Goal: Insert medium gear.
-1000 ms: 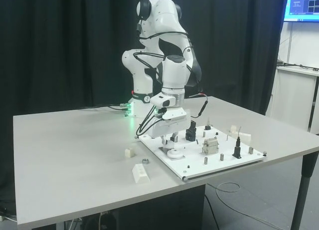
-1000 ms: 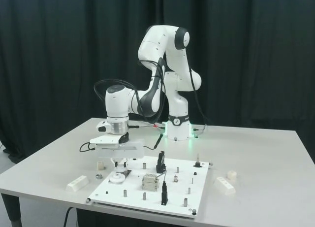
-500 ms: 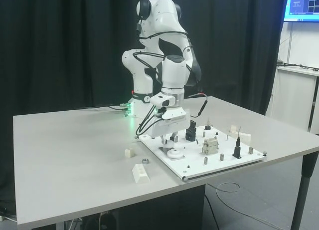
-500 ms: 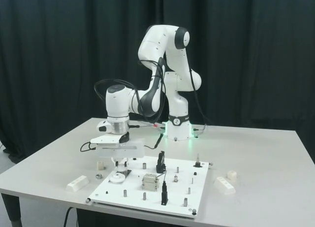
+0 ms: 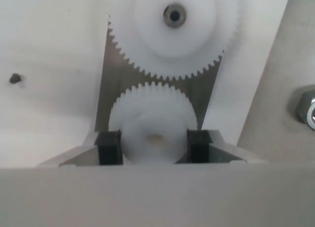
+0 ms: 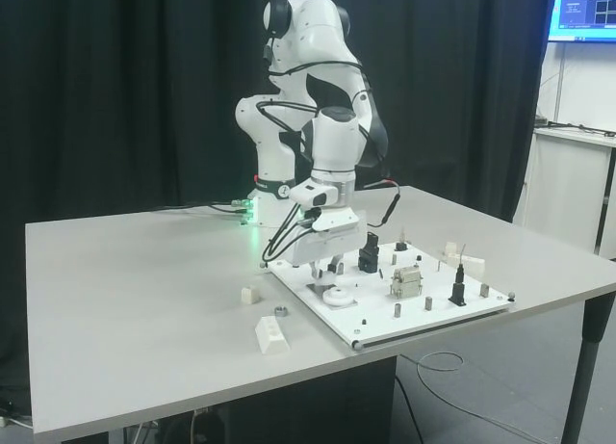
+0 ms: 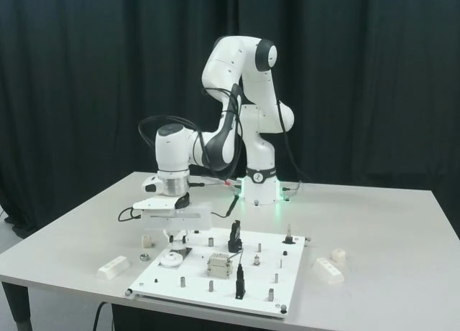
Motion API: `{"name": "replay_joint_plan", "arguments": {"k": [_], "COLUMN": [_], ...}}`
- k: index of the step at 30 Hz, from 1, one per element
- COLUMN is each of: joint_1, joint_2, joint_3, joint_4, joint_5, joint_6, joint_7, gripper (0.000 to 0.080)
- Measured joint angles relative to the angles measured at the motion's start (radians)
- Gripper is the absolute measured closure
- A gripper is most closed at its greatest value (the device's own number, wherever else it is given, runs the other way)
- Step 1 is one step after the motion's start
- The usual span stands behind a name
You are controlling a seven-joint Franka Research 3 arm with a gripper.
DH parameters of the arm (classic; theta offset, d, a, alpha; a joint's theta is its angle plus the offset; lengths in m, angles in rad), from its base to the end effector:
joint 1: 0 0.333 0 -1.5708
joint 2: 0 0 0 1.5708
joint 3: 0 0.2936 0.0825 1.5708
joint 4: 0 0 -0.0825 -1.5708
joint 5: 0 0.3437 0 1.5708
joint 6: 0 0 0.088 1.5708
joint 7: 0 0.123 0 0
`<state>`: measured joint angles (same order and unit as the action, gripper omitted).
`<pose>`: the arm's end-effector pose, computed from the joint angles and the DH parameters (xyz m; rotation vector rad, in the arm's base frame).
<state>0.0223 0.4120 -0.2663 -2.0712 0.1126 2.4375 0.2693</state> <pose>0.5367 -0.1314 0.2284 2.9767 -0.8892 -0.0423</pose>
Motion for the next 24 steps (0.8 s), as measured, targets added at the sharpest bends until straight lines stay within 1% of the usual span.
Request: {"name": "replay_joint_plan", "arguments": {"k": [12,24], "joint_1": [0.004,0.005], "joint_2": [0.010,0.008], "joint_3": [0.001,0.000], "joint_4": [-0.011,-0.014], "joint_5": [0.000,0.000], "joint_6": [0.039,0.041], "joint_7": [0.000,0.017], "gripper": [0.0521,0.0521]}}
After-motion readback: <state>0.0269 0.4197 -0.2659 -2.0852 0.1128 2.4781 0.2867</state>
